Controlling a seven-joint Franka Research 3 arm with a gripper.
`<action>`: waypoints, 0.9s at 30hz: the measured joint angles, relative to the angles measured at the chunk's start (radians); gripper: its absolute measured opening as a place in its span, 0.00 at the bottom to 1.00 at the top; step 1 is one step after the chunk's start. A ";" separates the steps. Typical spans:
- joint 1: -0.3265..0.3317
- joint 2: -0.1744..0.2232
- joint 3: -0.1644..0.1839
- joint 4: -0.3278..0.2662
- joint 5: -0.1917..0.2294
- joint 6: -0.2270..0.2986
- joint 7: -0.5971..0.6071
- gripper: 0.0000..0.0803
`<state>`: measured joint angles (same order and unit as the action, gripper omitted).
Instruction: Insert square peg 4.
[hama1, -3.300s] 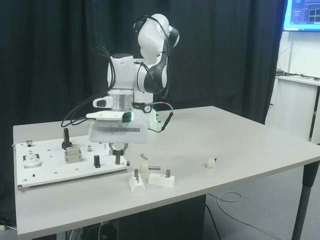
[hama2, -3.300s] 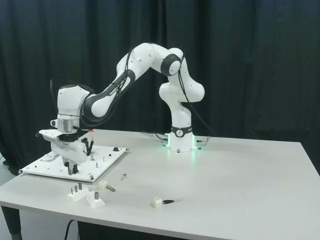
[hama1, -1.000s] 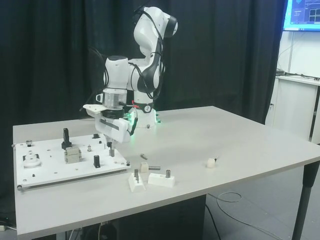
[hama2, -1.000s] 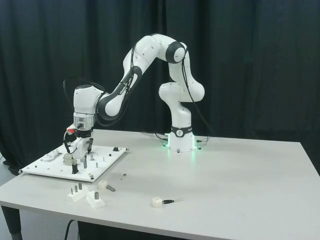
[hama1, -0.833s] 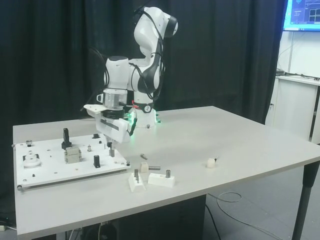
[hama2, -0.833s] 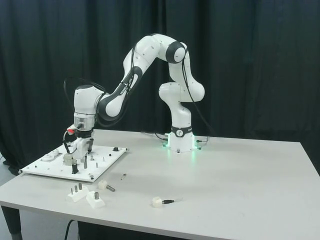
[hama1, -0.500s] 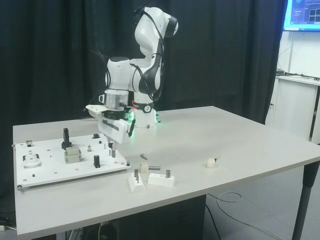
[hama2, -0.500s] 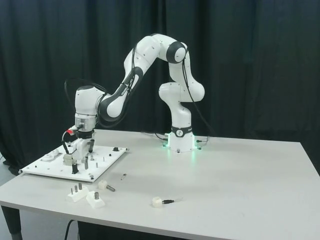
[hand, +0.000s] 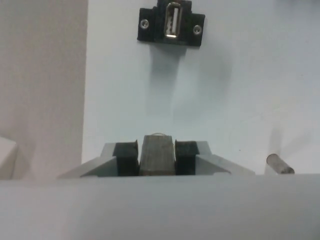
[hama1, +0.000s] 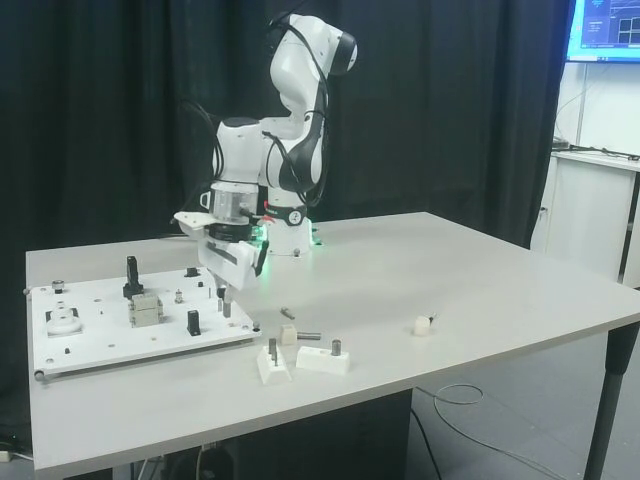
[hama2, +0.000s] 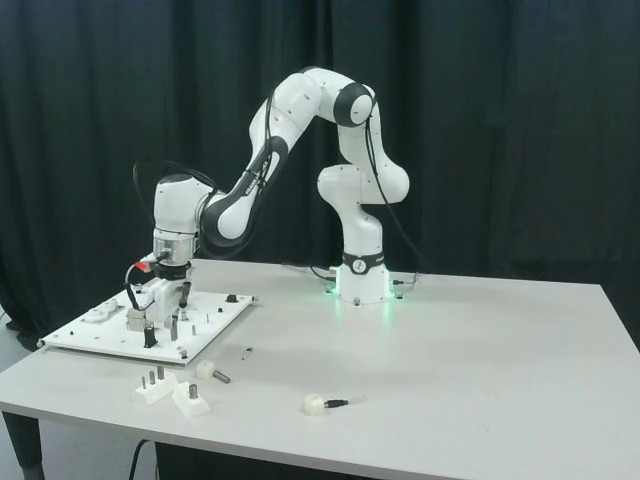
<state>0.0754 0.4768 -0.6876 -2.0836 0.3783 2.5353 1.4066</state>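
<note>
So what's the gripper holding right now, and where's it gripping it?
The gripper holds a grey square peg, jaws shut on its two opposite sides.

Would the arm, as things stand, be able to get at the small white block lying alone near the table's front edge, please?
Probably not right away: the end effector is shut on a square peg above the white board. The white block lies in the open, unobstructed.
</note>
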 joint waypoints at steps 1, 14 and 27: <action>0.000 0.000 0.000 -0.002 0.000 0.003 0.002 0.19; 0.015 0.000 0.000 -0.026 0.000 0.031 0.030 0.19; 0.023 0.000 0.003 -0.050 0.001 0.069 0.073 0.19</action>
<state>0.0984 0.4768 -0.6848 -2.1339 0.3797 2.6040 1.4792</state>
